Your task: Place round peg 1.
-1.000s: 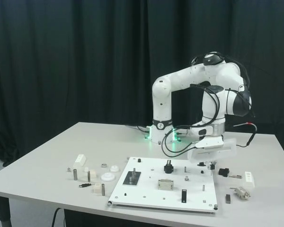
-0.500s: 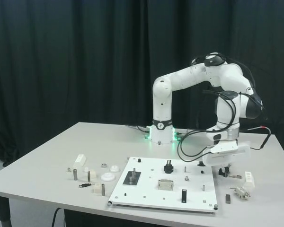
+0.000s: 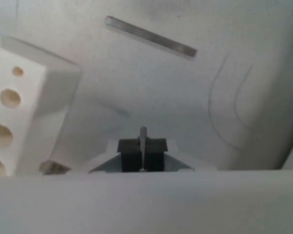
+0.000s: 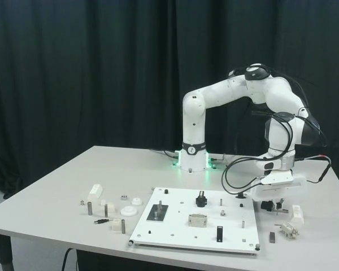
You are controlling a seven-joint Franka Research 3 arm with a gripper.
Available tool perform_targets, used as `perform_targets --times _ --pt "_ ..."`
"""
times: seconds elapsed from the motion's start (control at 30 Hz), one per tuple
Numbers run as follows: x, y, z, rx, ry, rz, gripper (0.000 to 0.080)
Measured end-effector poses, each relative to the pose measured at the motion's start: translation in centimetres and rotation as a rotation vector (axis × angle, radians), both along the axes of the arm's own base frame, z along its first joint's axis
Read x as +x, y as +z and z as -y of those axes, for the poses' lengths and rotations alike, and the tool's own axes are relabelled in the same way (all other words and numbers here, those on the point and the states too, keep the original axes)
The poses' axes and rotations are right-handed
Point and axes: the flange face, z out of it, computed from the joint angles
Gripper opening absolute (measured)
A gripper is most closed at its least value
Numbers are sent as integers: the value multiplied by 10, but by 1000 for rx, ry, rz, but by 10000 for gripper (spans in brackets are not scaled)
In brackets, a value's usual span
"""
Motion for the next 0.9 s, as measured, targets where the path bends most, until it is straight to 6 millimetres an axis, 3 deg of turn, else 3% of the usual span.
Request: perform_targets --times 0.67,0.7,0.87,0.9 --pt "-4 -5 -8 0 6 21 17" --pt "-4 -4 -9 1 6 22 575" --pt "-2 1 -11 9 8 27 575" --pt "-2 3 -11 11 8 28 743"
